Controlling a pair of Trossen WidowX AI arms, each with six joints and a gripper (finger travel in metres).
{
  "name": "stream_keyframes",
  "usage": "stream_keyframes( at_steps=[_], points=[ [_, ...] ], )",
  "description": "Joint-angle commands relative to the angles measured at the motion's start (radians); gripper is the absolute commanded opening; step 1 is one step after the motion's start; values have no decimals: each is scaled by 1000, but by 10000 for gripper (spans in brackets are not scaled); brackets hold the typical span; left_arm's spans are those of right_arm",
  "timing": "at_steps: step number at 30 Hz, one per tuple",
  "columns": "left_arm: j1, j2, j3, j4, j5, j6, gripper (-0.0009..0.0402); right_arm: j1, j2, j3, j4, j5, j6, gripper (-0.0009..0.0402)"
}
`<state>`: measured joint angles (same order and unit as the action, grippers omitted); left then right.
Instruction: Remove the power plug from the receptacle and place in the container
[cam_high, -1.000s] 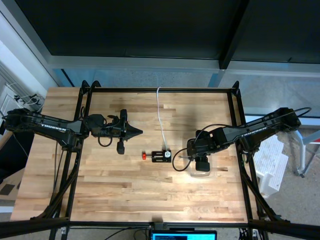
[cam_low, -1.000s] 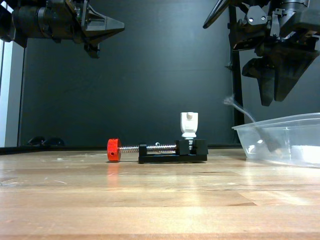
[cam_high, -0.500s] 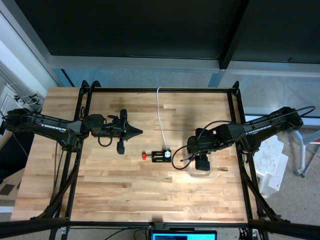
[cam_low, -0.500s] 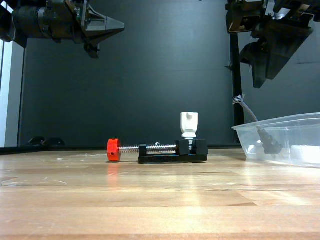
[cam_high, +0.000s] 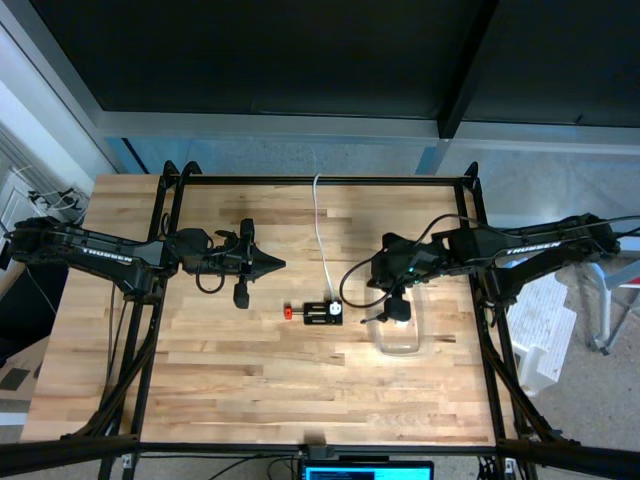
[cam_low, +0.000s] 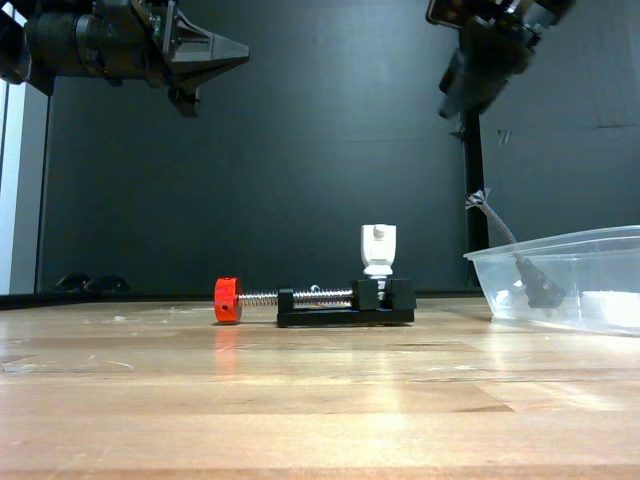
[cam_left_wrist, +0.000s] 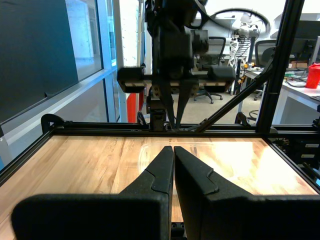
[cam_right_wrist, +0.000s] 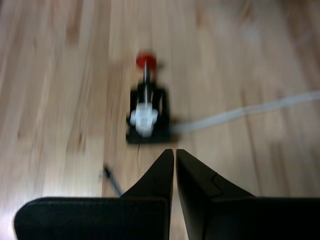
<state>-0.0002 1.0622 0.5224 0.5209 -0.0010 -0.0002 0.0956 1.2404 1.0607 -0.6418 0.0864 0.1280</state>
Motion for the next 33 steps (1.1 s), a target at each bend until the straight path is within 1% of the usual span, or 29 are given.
stream_keyframes(
  at_steps=[1, 4, 7, 8, 13, 15, 19, 21, 24, 25, 29, 30, 31, 33],
  points=[
    [0, 0, 0, 0, 0, 0, 0, -47, -28, -22, 101, -1, -36, -2],
    [0, 0, 0, 0, 0, 0, 0, -75, -42, -34, 197, -5, -77, 2],
    [0, 0, 0, 0, 0, 0, 0, -102, -53, -52, 301, -52, -104, 0],
    [0, 0, 0, 0, 0, 0, 0, -112, -58, -61, 335, -63, -110, 0],
    [0, 0, 0, 0, 0, 0, 0, -138, -76, -119, 507, -67, -115, 0],
    [0, 0, 0, 0, 0, 0, 0, -142, -82, -156, 605, -92, -109, 0],
    [0, 0, 0, 0, 0, 0, 0, -144, -89, -251, 829, -91, -101, 0],
    [0, 0, 0, 0, 0, 0, 0, -146, -89, -294, 922, -96, -100, 0],
    [0, 0, 0, 0, 0, 0, 0, -153, -89, -345, 1035, -146, -82, 0],
    [0, 0, 0, 0, 0, 0, 0, -155, -89, -361, 1072, -158, -74, 0],
    [0, 0, 0, 0, 0, 0, 0, -155, -89, -414, 1180, -151, -72, 0],
    [0, 0, 0, 0, 0, 0, 0, -155, -89, -422, 1192, -145, -66, 0],
    [0, 0, 0, 0, 0, 0, 0, -155, -89, -431, 1203, -130, -63, 0],
    [0, 0, 0, 0, 0, 0, 0, -154, -89, -450, 1231, -129, -61, 0]
  ],
)
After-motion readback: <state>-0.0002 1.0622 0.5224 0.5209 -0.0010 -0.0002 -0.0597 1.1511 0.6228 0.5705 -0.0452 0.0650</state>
